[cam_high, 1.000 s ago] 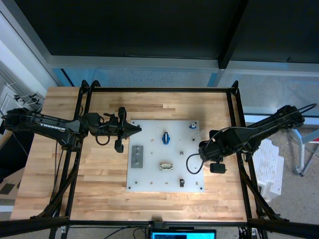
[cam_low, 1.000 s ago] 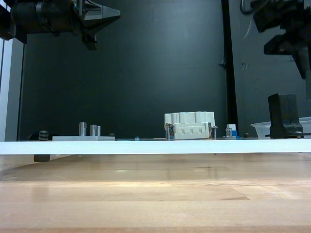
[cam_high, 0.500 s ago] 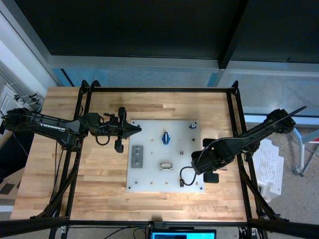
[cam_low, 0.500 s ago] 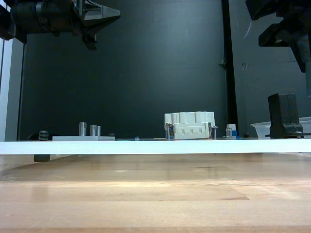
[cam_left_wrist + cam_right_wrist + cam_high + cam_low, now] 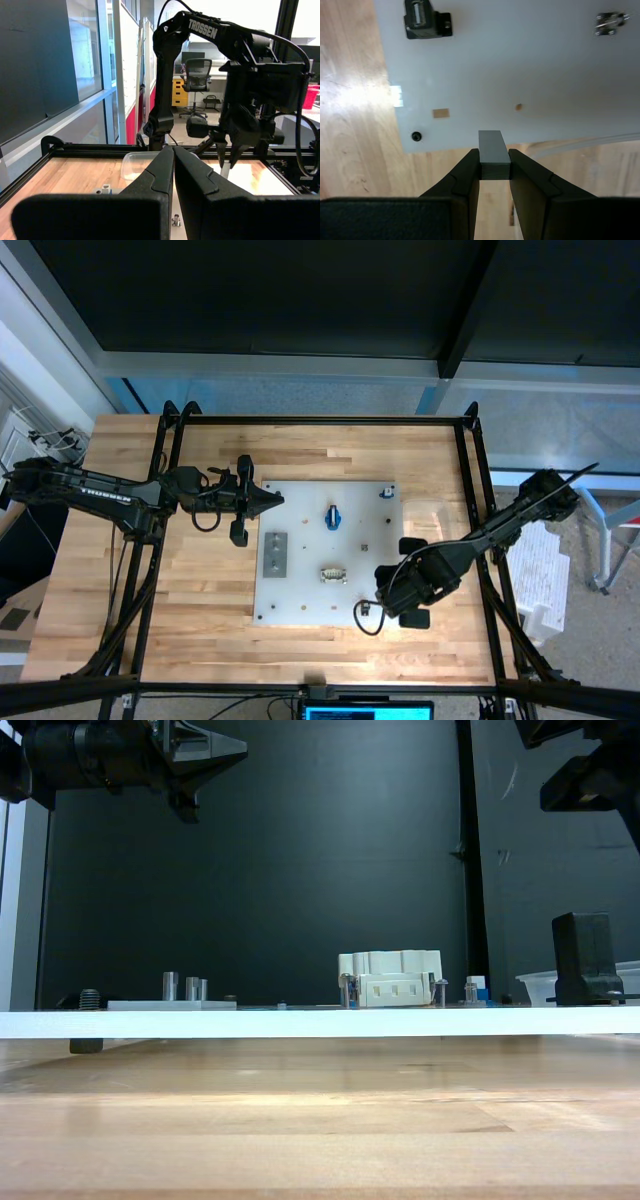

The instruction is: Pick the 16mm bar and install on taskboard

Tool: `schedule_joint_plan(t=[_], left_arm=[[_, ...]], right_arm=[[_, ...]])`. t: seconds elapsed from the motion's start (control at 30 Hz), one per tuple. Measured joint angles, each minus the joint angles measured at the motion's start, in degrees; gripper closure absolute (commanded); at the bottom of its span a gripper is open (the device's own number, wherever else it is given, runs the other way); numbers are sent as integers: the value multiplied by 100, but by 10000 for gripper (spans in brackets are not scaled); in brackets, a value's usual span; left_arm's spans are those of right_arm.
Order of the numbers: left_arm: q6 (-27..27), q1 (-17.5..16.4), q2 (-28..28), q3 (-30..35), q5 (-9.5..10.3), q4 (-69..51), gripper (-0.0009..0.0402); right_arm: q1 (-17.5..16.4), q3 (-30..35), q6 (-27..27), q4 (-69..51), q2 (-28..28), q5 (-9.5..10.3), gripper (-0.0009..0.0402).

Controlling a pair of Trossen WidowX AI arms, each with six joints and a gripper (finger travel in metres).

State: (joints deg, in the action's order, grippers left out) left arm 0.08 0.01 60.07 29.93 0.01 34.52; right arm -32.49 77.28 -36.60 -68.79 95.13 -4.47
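High view: the left gripper [image 5: 272,499] hangs over the upper-left corner of the board [image 5: 300,602], left of centre in the frame. It is parked there, I judge, to leave the other arm room. The right gripper [image 5: 398,592] hovers over the board's lower-right part, and its body hides the bar. The board is a flat matt white square on pale striped wood, with a grey block [image 5: 274,555] near its left edge.

Low view: both grippers sit high, at the upper left and upper right of the frame. That height probably lets them clear the ribbed white connector [image 5: 390,978] and the black part [image 5: 585,960]. Short metal pegs stand on the grey block.

Left wrist view: the smooth black fingers [image 5: 157,175] are pressed together with nothing between them.

Right wrist view: the right gripper's fingers [image 5: 465,175] clamp the bar [image 5: 494,147]. It is plain grey metal with a flat end, and it pokes out past the tips. It is held end-first, likely so it can be pushed down into a hole. It hangs over the board's edge, where the white panel meets the wood
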Motion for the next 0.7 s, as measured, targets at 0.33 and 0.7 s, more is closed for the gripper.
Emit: schedule_joint_plan(t=[0.33, 0.7], left_arm=[[-2, 0, 0, 0, 0, 2, 393], [-2, 0, 0, 2, 0, 2, 393]], right_arm=[[-240, 26, -225, 376, 267, 170, 391], [-337, 26, -323, 675, 516, 157, 391]])
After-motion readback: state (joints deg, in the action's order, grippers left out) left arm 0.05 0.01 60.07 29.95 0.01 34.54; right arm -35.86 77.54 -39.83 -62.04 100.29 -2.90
